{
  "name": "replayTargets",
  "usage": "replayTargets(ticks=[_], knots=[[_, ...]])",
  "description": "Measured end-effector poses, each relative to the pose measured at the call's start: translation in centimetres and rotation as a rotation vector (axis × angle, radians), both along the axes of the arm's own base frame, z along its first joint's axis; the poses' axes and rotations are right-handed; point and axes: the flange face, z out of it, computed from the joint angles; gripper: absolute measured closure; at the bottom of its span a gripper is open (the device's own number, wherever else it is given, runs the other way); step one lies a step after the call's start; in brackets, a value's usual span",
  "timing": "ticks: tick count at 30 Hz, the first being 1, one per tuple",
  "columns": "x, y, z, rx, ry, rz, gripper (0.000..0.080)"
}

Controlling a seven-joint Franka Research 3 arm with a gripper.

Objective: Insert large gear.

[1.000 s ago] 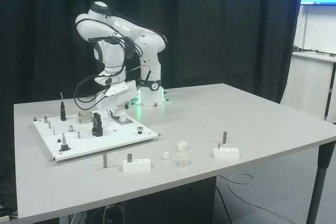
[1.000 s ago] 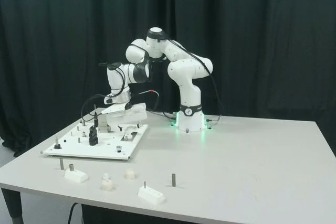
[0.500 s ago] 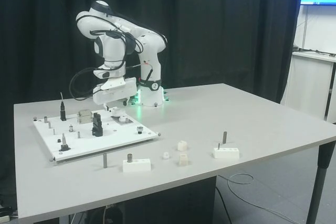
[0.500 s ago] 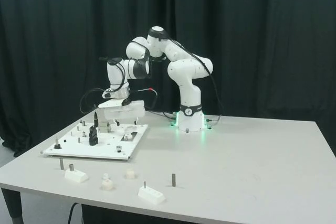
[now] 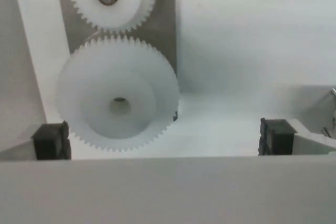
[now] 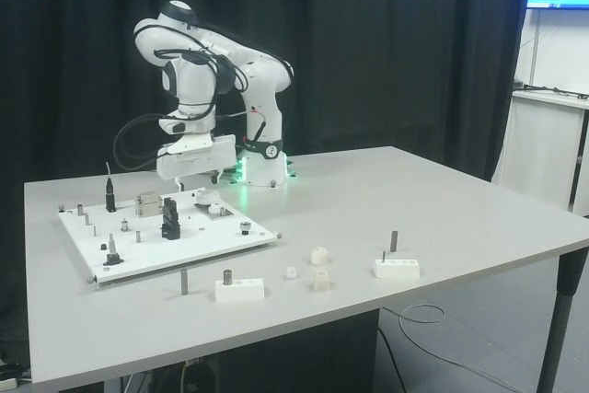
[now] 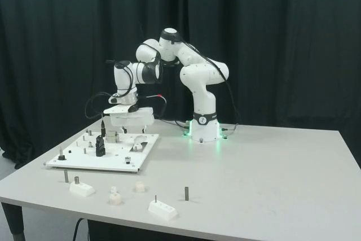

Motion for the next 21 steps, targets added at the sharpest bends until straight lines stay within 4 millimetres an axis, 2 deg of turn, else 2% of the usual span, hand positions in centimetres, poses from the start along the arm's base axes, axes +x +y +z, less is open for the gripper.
replayTargets(ticks=[21], knots=[[-0.9,-1.3,-0.6,0.001,-0.024,-0.078,0.0003]])
